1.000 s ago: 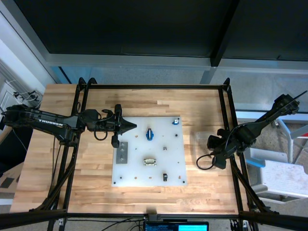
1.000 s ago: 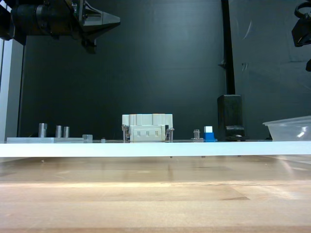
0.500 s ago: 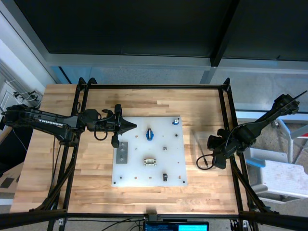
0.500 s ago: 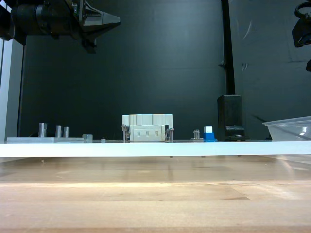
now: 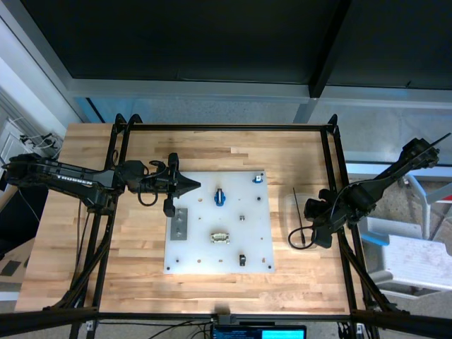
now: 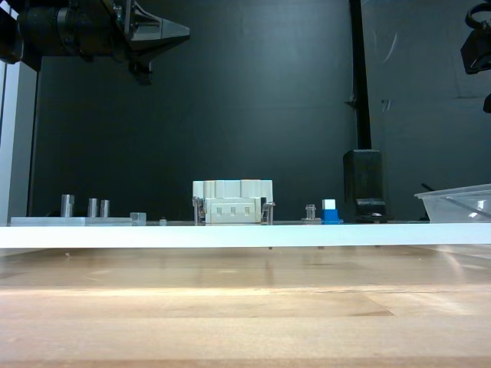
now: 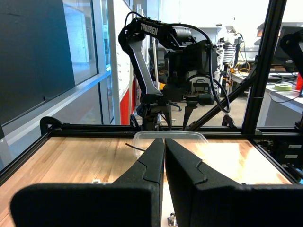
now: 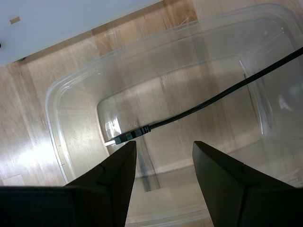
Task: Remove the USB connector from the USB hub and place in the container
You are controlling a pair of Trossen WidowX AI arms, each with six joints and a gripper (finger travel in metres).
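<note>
The USB connector (image 8: 133, 135), a thin black cable with a small plug, lies inside the clear container (image 8: 52, 109), and its tail rises over one rim. My right gripper (image 8: 164, 144) hangs open above the tub, holding nothing. From above, the cable (image 5: 296, 208) shows as a thin line across the container (image 5: 288, 212) beside the right gripper (image 5: 314, 220). The USB hub (image 5: 241, 260) is a tiny black block near the white board's front edge. My left gripper (image 5: 196, 185) is shut, hovering high over the board's far left corner.
The white board (image 5: 205, 247) carries a beige connector block (image 5: 220, 238), a blue upright piece (image 5: 219, 197) and a grey metal block with holes (image 5: 181, 226). A black frame (image 5: 226, 128) rings the wooden table.
The black cable has shifted in the container: its tail now sticks up straight over the rim instead of curling in a loop. Neither arm has moved.
</note>
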